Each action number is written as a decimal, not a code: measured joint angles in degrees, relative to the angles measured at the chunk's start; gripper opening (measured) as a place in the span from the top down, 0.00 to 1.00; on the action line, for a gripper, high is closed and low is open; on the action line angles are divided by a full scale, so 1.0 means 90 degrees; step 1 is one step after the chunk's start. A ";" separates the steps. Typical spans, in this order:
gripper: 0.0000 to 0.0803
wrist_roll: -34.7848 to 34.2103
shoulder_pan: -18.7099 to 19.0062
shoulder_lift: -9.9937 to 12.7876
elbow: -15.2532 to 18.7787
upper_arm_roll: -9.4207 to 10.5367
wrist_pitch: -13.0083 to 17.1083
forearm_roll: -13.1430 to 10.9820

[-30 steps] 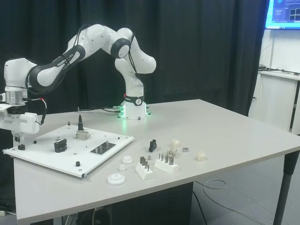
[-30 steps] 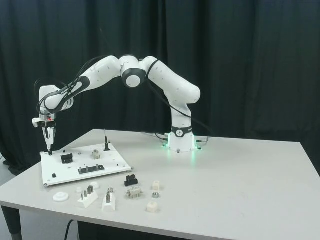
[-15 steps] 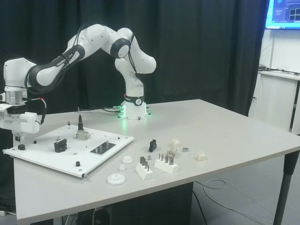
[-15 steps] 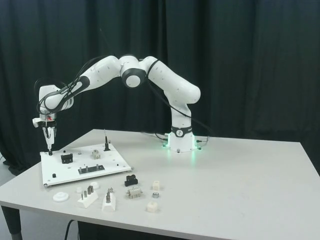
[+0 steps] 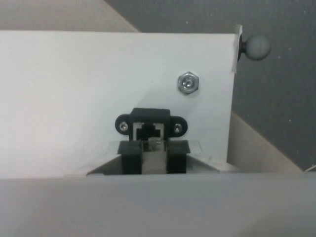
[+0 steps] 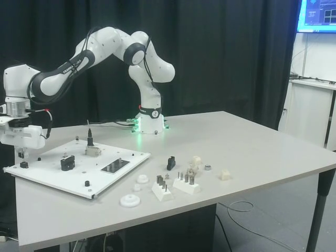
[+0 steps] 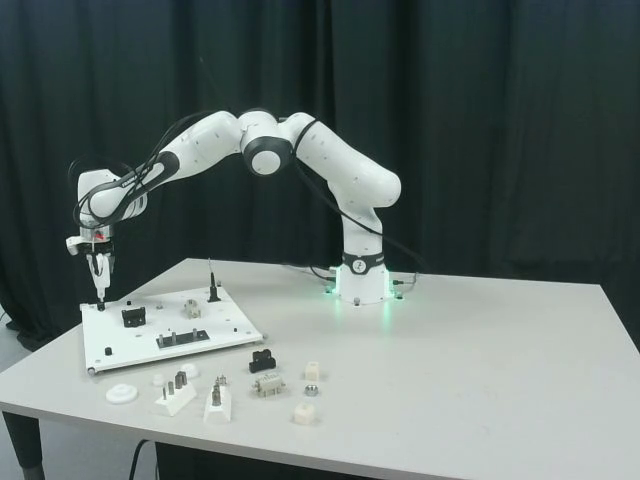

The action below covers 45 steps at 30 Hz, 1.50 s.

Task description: Insert Ethernet.

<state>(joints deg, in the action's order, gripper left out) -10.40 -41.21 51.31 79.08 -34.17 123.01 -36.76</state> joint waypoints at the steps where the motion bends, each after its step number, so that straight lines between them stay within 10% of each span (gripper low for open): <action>1: 0.87 -0.0005 0.0000 0.0000 0.0000 0.0003 0.0000 0.0000; 45: 0.87 -0.0154 0.0002 0.0073 -0.0009 0.0060 0.0150 -0.0051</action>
<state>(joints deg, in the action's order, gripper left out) -11.79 -41.19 51.96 79.01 -33.63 124.36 -37.22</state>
